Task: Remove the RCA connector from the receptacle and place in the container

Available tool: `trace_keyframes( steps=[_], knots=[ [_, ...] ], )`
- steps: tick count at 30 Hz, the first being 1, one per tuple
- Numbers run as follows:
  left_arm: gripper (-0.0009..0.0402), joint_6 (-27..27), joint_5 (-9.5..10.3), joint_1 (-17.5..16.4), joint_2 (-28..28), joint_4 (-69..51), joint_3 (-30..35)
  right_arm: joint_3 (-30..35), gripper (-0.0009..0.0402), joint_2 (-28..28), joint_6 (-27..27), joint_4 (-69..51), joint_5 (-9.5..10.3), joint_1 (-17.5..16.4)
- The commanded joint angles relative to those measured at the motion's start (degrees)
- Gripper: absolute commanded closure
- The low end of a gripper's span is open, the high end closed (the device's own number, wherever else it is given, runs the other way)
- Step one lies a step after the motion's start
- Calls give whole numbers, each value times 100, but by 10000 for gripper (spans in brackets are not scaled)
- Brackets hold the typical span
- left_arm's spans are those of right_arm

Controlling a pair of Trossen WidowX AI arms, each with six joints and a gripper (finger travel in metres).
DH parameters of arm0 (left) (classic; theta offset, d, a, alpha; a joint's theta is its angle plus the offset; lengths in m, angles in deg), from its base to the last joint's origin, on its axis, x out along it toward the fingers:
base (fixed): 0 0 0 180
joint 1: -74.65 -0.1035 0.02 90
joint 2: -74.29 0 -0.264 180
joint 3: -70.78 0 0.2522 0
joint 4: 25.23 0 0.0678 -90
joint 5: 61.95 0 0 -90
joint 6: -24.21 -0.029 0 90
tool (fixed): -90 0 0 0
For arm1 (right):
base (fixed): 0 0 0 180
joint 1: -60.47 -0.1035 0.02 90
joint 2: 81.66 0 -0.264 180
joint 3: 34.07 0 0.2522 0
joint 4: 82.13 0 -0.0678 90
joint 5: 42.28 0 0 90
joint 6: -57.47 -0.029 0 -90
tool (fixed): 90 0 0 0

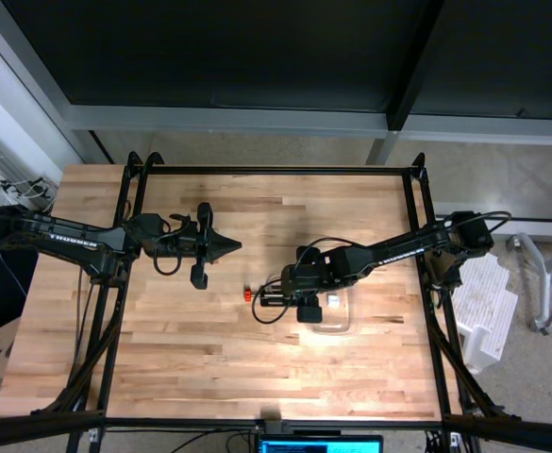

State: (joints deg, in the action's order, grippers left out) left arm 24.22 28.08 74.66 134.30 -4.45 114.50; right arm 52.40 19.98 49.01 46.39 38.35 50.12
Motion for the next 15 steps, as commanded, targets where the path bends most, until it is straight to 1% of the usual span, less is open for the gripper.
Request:
trace_keyframes(
  steps=[1, 6, 15],
  knots=[
    [393, -2, 0, -2, 0, 0, 0, -2, 205, 4, 2, 142, 15, -7],
    [393, -2, 0, 0, 0, 0, 0, -4, 206, 9, 2, 269, 39, -4],
    [393, -2, 0, -2, 0, 0, 0, -4, 206, 199, 0, 332, 39, -7]
  ],
)
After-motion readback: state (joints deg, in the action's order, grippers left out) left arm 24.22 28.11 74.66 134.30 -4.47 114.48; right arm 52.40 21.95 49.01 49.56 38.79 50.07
